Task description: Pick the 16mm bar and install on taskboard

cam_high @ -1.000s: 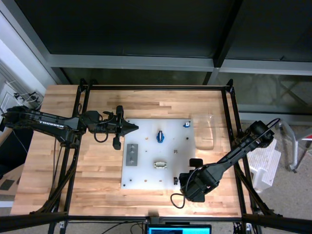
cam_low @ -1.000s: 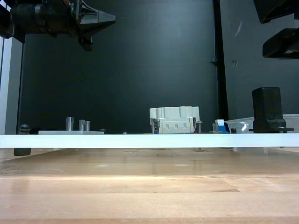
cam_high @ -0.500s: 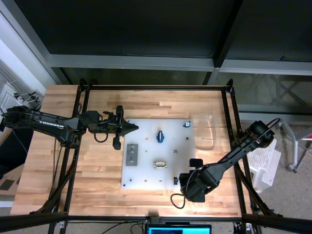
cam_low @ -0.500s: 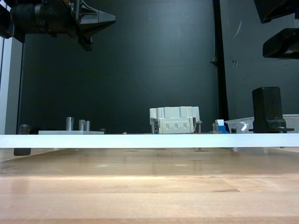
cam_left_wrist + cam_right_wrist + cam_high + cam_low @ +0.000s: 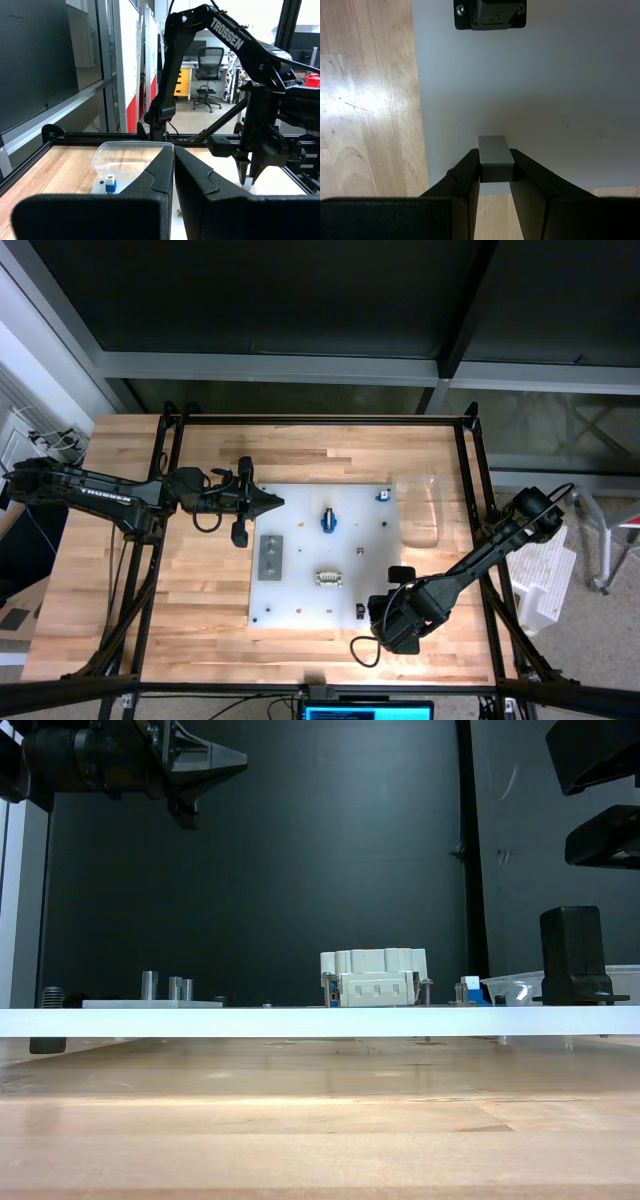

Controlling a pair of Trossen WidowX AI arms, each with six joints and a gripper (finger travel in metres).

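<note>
While I am holding the bar [image 5: 495, 157] clamped in the right gripper [image 5: 496, 169] over the board's [image 5: 545, 100] near edge, pickup is looking done; seating it in the grey block [image 5: 271, 556] is remaining. Left gripper [image 5: 173, 165] is hanging pinched closed, empty, above the board's far left corner.

White taskboard [image 5: 300, 530], grey bar [image 5: 496, 159], counter [image 5: 200, 580] of pale striped wood; left gripper [image 5: 275, 502] and right gripper [image 5: 496, 167] are black.
</note>
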